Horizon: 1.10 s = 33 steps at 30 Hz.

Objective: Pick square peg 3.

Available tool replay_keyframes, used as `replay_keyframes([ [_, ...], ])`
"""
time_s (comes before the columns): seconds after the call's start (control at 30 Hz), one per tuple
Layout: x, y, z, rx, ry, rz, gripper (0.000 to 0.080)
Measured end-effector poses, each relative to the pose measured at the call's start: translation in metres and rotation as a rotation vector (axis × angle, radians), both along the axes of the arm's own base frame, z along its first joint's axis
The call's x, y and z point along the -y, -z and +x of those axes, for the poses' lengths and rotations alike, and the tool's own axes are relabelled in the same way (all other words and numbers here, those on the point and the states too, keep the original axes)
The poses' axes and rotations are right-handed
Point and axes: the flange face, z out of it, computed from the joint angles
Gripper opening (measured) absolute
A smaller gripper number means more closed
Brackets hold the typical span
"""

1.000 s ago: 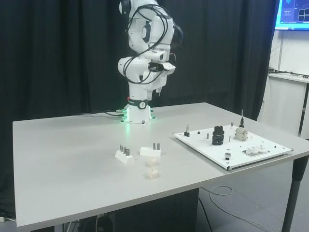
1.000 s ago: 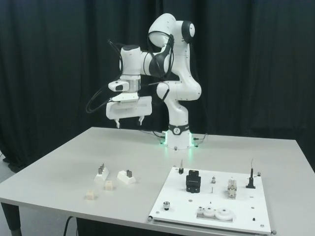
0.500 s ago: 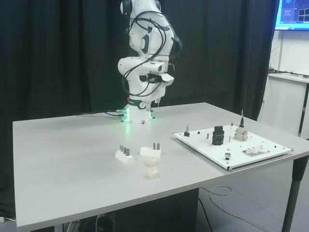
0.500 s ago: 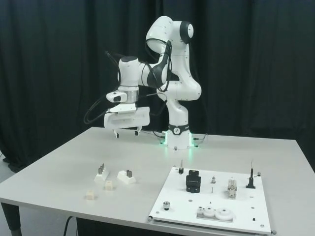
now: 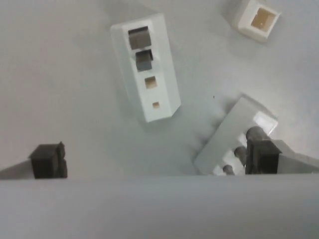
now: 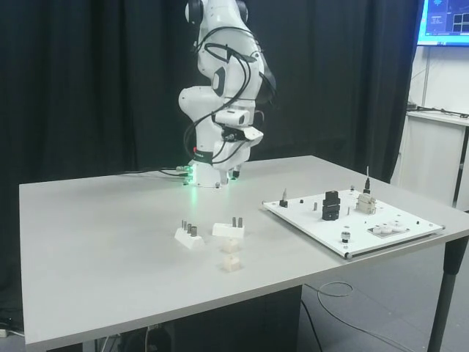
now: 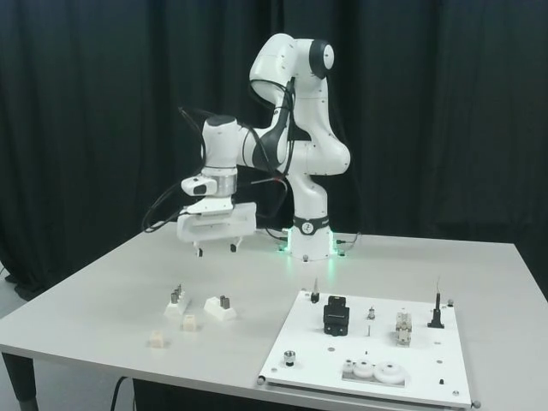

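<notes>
The hand (image 7: 215, 247) hangs above the grey worktop (image 7: 111, 282), fingers apart and empty: the approach step. The white rectangular block holding grey square pegs (image 5: 145, 66) stands near the front edge. Next, descend and centre over one peg.

The white arm (image 7: 291, 111) is bolted upright at the rear of the grey table, its upper links folded over and down toward the table's left half in the second room view. The wrist is turned so that the gripper (image 7: 215, 249) is pointed straight downward, held high above the surface. Its two fingers (image 5: 48, 160) are spread wide apart, and nothing is gripped between them.
</notes>
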Motion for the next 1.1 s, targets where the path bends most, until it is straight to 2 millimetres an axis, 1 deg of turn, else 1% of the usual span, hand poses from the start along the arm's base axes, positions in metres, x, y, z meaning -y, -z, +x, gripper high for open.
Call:
replay_keyframes([
  [0.5,0.002,0.041,0.011,0.013,-0.023,-0.007,0.0800],
  [0.83,0.009,0.069,0.014,-0.005,-0.042,-0.017,0.0800],
  [1.1,0.013,0.085,0.018,-0.026,-0.044,-0.018,0.0800],
])
